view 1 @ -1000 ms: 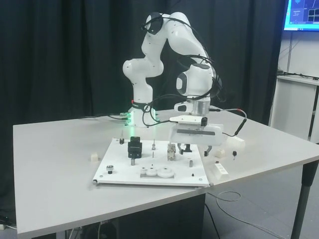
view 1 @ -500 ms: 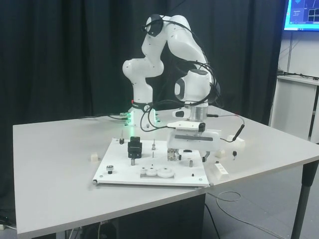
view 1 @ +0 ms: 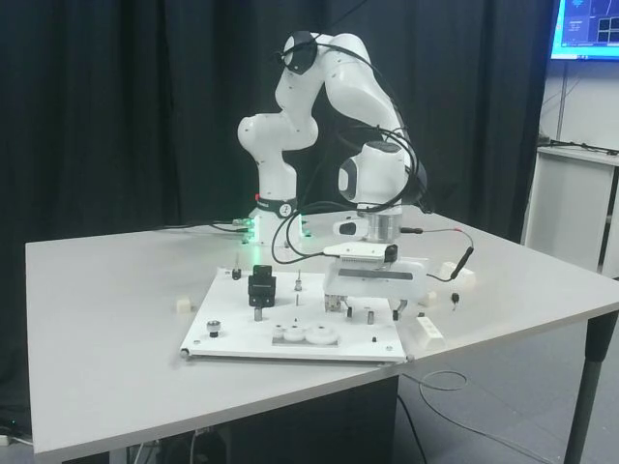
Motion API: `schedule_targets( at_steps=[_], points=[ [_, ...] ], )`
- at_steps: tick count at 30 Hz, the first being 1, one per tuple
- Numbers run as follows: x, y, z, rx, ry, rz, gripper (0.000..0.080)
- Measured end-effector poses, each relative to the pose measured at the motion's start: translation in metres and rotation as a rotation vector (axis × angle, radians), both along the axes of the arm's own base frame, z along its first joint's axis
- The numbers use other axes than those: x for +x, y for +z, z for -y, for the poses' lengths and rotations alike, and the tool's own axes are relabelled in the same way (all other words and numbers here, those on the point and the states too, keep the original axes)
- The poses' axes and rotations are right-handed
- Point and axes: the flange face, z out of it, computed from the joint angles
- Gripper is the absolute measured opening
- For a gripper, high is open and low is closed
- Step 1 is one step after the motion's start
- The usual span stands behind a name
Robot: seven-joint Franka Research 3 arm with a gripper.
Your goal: Remove round peg 3.
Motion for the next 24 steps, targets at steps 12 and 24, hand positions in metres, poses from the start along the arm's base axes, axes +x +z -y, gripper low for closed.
schedule_targets(
  at_steps=[12, 24],
  points=[
    [0.0004, -0.0021, 0.0026, -0.006, 0.040, 0.000, 0.0503],
    [-0.0005, -0.0054, 0.0039, 0.011, 0.021, -0.002, 0.0146]
  ],
)
